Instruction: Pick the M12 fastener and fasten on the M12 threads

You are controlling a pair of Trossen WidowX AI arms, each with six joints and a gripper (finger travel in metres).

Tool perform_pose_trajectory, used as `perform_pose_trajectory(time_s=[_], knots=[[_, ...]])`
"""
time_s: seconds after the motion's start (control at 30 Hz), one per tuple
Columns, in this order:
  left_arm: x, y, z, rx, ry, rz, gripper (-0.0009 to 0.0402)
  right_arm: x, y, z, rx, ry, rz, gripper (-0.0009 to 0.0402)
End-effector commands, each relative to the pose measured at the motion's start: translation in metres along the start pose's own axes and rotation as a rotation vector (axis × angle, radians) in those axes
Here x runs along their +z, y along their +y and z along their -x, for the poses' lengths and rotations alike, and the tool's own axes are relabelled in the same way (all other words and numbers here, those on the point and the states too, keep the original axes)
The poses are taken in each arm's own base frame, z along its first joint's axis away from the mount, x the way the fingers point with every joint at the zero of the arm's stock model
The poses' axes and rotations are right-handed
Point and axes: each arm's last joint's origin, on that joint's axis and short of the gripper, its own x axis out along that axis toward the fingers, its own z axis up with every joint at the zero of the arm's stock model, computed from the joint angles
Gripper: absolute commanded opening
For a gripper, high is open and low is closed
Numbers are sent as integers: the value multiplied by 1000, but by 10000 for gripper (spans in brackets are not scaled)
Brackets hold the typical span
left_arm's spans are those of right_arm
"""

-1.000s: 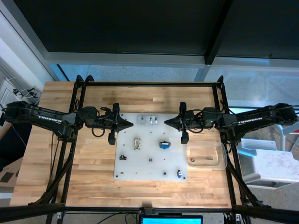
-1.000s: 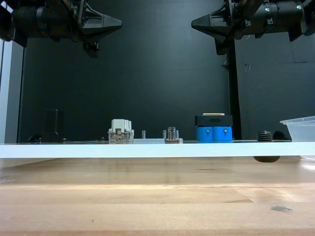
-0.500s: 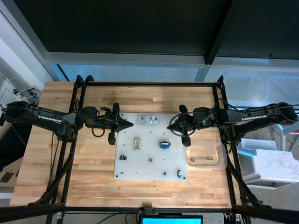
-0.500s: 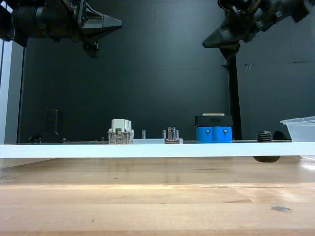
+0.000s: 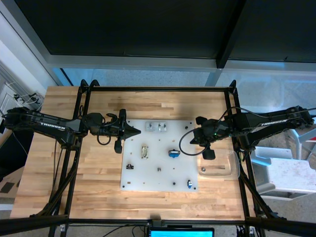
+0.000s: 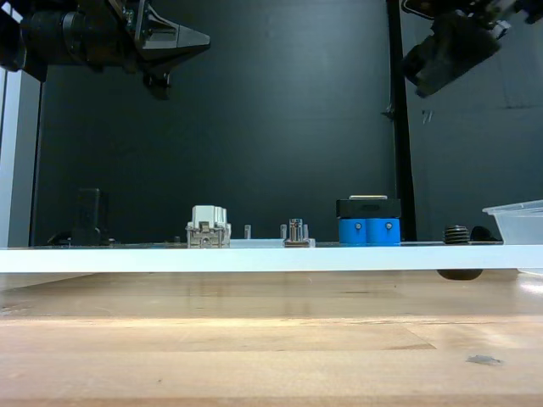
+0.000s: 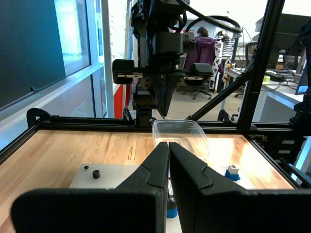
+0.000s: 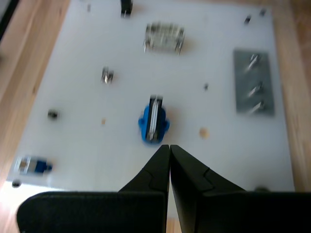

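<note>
left end effector (image 7: 168,145) hangs high over the white board's (image 5: 148,173) far left part, fingers pressed together, gripping nothing. further right, the black ribbed stud (image 6: 457,235) stands bare near the board's near right edge. right end effector (image 8: 169,146) tilts down over the board's right side, clenched and empty, blurred and cropped in the low view. the m12 nut (image 5: 203,169) lies in the clear tray (image 5: 236,170) on the worktop (image 5: 98,197), just beside the board.
</note>
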Motion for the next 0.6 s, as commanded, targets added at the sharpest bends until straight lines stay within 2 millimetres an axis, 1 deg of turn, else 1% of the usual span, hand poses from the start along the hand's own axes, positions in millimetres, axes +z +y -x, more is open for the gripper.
perform_pose_trajectory(time_s=[0.03,0.23,0.37,0.6], knots=[[0,0,0,0,0,0,0,-2,4,1,11,98,32,0],[0,0,0,0,0,0,0,-5,10,-1,29,291,93,0],[0,0,0,0,0,0,0,-6,18,-4,48,408,147,0],[0,0,0,0,-1,0,0,-7,33,-15,114,509,209,0]])
